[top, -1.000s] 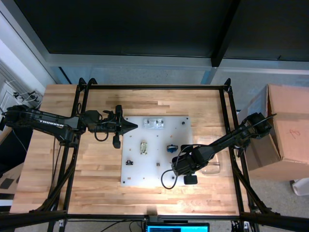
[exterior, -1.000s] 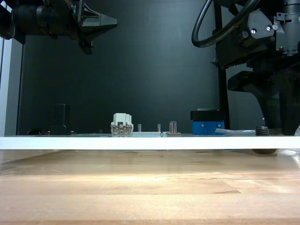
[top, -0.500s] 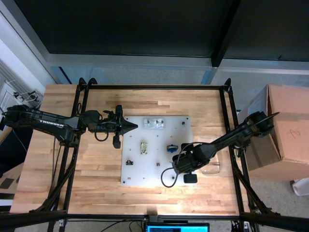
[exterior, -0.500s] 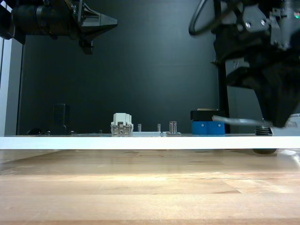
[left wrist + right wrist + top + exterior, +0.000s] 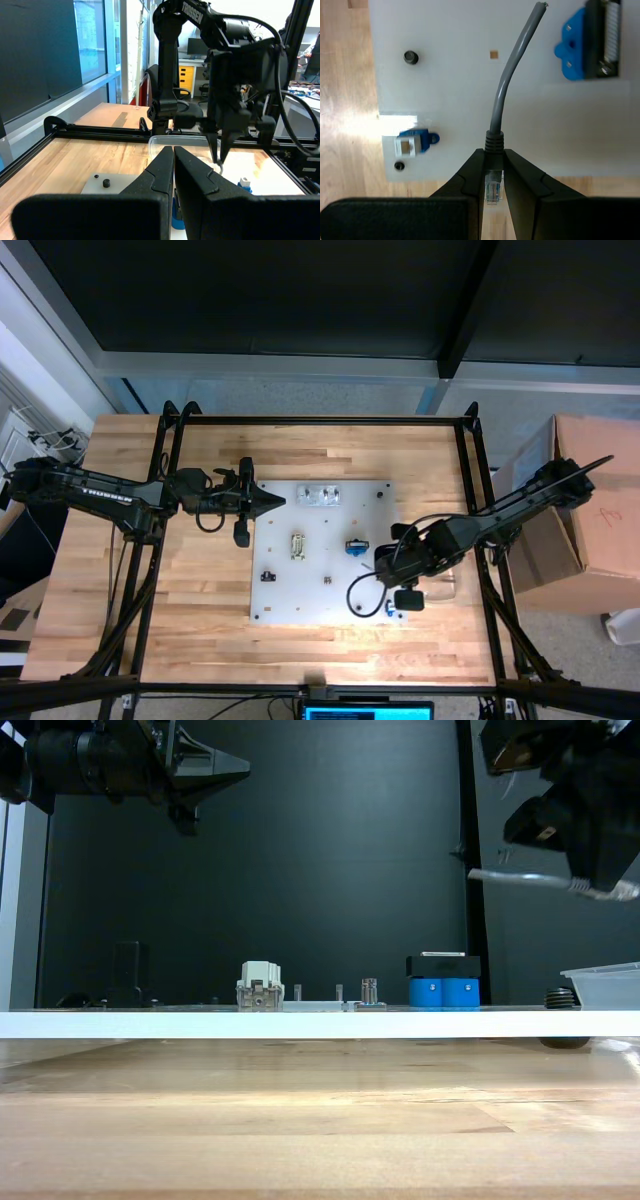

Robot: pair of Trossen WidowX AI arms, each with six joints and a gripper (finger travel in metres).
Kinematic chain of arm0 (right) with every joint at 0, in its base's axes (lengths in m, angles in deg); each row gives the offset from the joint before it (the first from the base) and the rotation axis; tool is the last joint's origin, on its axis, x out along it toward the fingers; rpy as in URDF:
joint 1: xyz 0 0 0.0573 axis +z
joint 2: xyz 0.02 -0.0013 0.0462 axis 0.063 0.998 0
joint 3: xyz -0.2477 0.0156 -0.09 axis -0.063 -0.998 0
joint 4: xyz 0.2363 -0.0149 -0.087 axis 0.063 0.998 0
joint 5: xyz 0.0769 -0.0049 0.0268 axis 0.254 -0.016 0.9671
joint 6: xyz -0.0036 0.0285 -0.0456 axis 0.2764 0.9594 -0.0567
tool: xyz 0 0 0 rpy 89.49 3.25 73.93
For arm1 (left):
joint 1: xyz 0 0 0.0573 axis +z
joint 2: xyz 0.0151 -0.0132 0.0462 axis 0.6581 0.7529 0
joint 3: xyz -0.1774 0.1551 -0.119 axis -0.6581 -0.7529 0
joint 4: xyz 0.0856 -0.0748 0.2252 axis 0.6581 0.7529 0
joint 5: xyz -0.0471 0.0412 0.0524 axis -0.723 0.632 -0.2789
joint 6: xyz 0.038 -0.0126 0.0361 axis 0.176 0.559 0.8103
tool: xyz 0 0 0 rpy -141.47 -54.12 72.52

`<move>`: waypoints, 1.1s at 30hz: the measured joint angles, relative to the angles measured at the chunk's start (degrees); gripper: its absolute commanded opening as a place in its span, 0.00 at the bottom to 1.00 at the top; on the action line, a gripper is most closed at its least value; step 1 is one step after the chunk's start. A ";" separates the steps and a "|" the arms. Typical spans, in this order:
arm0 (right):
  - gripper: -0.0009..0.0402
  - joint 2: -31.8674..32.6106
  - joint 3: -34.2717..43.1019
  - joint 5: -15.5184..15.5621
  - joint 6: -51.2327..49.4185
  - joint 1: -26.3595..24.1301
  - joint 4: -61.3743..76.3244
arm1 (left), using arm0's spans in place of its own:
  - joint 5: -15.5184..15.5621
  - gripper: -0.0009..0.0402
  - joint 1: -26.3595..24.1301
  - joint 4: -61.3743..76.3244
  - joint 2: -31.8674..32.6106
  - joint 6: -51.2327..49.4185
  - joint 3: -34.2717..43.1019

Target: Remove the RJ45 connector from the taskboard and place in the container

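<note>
Carry step: right gripper (image 5: 493,160) fingers clamp the RJ45 connector (image 5: 494,187) above the taskboard's (image 5: 320,590) right edge; next, over the container (image 5: 600,982). Left gripper (image 5: 173,150), fingers together, hovers at the taskboard's left edge.

**What my own grippers are covering or losing to the frame**

My right gripper (image 5: 493,151) is pinching the RJ45 connector (image 5: 493,186), and my fingers (image 5: 470,176) are covering both its sides, so only a narrow strip of clear plug is showing between them. In the low view this gripper is running off the picture's edges, and the container (image 5: 603,984) below it is being cut off too. From above, my wrist is masking the fingertips, and the plug is too small to make out. My left gripper (image 5: 173,151) is hanging raised, well apart from the right one across the board, with its fingers pressed together. It is blocking most of a blue fitting (image 5: 173,219) just ahead of its tips, and its base is blurring.
</note>
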 measured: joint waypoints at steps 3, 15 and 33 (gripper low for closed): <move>0.02 -1.66 -0.13 0.00 1.18 0.02 1.86 | 0.02 0.02 0.00 0.00 0.00 0.00 0.00; 0.02 -13.16 -8.61 0.17 10.25 1.64 6.47 | 0.02 0.02 0.00 0.00 0.00 0.00 0.00; 0.46 -20.70 -15.74 2.03 20.76 3.02 9.81 | 0.00 0.02 0.00 0.00 0.00 0.00 0.02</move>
